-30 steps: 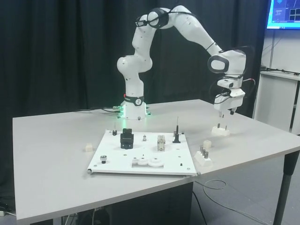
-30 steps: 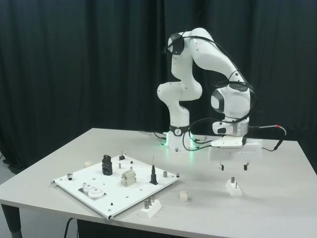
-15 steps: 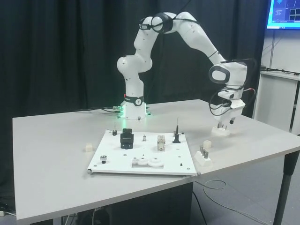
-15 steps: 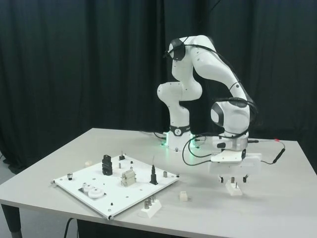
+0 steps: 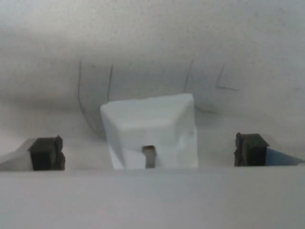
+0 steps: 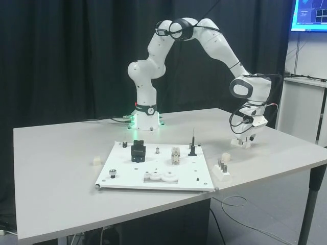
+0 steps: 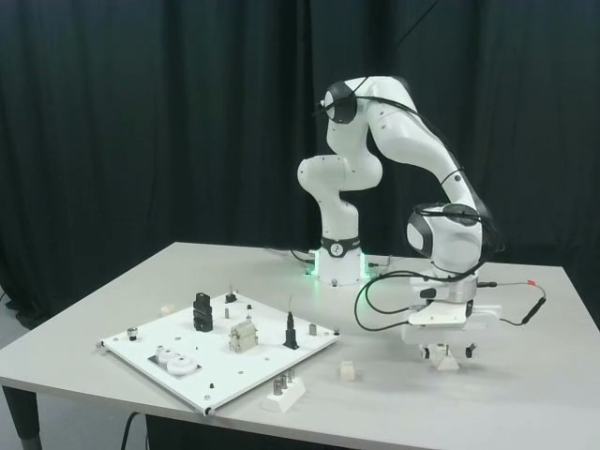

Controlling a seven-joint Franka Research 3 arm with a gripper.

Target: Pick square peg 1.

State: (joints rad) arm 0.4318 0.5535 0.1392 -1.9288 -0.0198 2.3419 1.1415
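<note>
While reaching low over the grey table [image 6: 61, 153], straddling a small white block [image 5: 150, 131] with the gripper [image 5: 147, 152], 2 black fingertips [image 5: 46, 153] spread wide, one on each side of the block and touching neither face. Showing a grey peg [image 5: 149, 156] standing upright in the block, midway between the fingertips and not yet pinched. Sitting, in both room views, at the table's far side from the white board [image 6: 156, 168], well apart from it, block [image 7: 446, 358] just under the gripper [image 7: 448, 352]. Resting between board and gripper: a small white cube [image 7: 347, 370] and a second white block holding several pegs [image 7: 284, 394], near the table's front edge.
</note>
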